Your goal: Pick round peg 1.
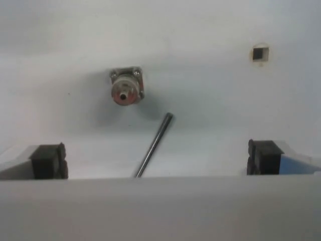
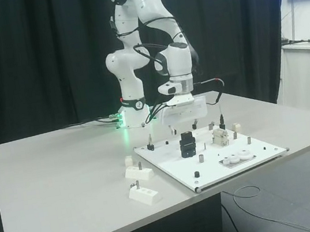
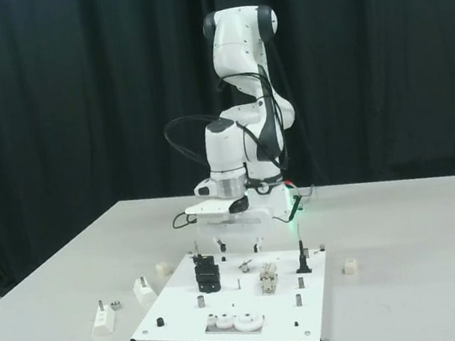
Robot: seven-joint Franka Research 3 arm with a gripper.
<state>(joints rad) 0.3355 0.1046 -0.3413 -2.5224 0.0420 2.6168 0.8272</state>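
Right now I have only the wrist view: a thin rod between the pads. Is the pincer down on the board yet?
Observer: No. The pincer hangs above the white board, clear of it.
Operator: Is the rod lying or standing?
Observer: Standing. Round peg 1 is upright near the board's corner.
Operator: Anything beside the board?
Observer: Two white blocks sit on the grey table, off the board's edge.
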